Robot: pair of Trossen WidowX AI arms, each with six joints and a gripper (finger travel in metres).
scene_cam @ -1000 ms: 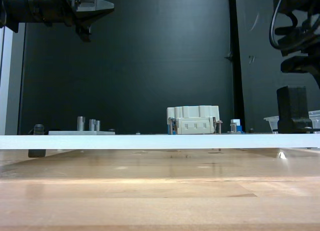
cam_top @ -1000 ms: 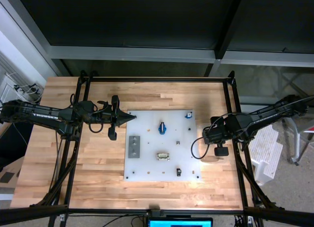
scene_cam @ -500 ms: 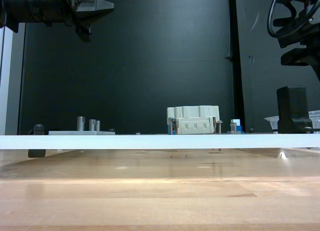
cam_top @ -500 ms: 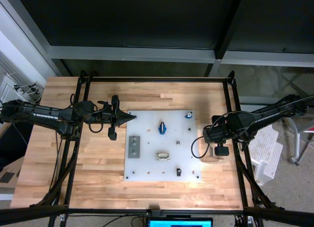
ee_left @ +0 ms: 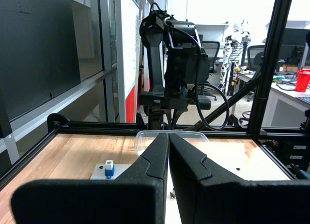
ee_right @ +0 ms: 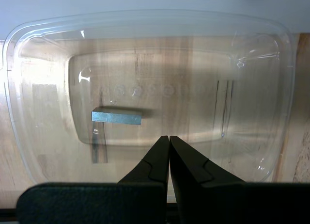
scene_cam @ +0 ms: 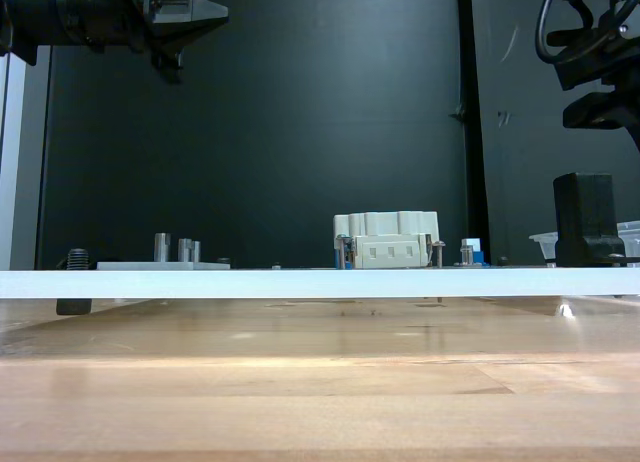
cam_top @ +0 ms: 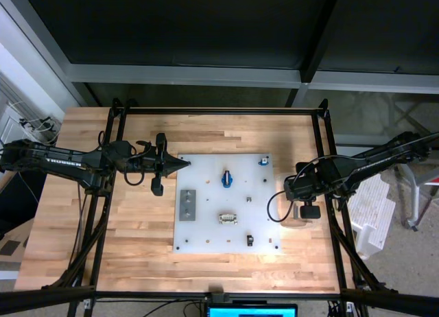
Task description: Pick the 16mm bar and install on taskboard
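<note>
16mm bar [ee_right: 116,118] is down in the clear plastic tray [ee_right: 145,19], lying flat and free on the tray floor. Nothing touches it, and it is well clear of any seat on the taskboard [cam_top: 206,231].

Right tool [ee_right: 168,139] hangs directly above that tray, pointing straight down. Its two fingers are pressed tip to tip with nothing between them. The bar sits off to one side of those tips, near but apart. From the high view, the tray rests on the counter [cam_top: 137,248] just beside the board's right edge, under the right arm.

Over on the other side, the left tool [cam_top: 185,164] is held level and high above the counter, its tip reaching over the board's far left corner. Its fingers are pinched together too, and empty.

On the board: a grey block [cam_top: 187,206] with pegs, a white connector [cam_top: 228,218] and a blue part [cam_top: 226,179].
</note>
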